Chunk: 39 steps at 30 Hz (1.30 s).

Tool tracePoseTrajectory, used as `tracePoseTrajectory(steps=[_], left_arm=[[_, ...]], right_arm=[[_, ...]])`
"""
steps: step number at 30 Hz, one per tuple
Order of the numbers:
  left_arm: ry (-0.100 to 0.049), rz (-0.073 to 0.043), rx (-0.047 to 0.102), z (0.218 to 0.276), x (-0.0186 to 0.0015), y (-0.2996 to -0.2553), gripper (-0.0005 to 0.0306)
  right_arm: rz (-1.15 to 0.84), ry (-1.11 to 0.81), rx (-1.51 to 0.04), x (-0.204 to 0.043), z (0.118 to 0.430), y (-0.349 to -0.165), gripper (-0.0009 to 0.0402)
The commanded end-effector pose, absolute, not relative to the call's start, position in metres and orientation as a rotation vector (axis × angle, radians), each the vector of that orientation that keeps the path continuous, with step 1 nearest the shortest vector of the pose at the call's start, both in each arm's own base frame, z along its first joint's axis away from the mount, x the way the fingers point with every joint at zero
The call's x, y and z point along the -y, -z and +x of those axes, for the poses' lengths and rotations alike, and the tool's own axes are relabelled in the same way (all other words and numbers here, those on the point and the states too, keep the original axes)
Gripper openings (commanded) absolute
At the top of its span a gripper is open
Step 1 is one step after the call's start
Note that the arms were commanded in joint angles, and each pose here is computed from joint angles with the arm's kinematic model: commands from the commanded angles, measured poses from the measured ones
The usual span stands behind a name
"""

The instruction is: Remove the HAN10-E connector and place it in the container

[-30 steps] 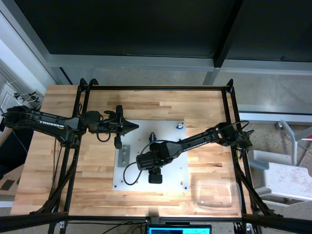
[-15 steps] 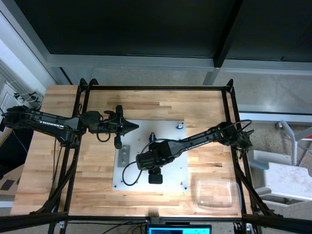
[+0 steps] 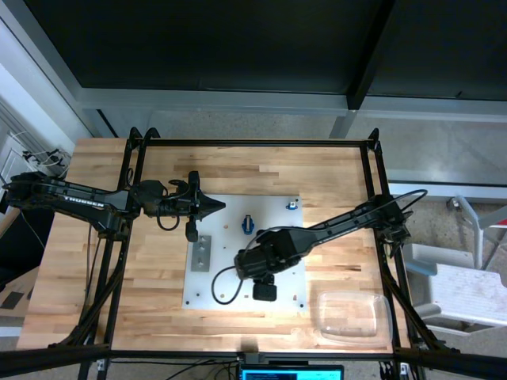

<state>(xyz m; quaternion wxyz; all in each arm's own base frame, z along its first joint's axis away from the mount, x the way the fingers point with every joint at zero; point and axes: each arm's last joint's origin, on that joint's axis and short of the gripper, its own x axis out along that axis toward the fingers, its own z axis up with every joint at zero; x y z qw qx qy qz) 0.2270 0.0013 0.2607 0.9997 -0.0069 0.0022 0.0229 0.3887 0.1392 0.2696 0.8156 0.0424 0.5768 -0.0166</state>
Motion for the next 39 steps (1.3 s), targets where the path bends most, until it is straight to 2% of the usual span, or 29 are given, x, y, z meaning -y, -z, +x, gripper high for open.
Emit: tracePoseTrajectory(steps=[1, 11, 28, 39], left_arm=[[-0.046, -0.014, -0.004, 0.2271, -0.0014, -0.2608, 0.0000], [-0.046, -0.014, -0.005, 0.2271, -0.0014, -0.2607, 0.0000], [-0.046, -0.014, -0.004, 0.2271, -0.0014, -0.2608, 0.0000], [-0.046, -0.014, -0.004, 0.2271, -0.0014, -0.2608, 0.0000]], right_arm=[[0.110, 0.069, -1.236, -0.145, 0.376, -0.268, 0.0032], [0.150, 0.064, -1.250, -0.172, 0.340, -0.263, 0.0032], [0.083, -0.021, -1.259, -0.207, 0.273, -0.268, 0.0032], [0.032, -0.054, -1.268, -0.226, 0.235, -0.258, 0.0032]])
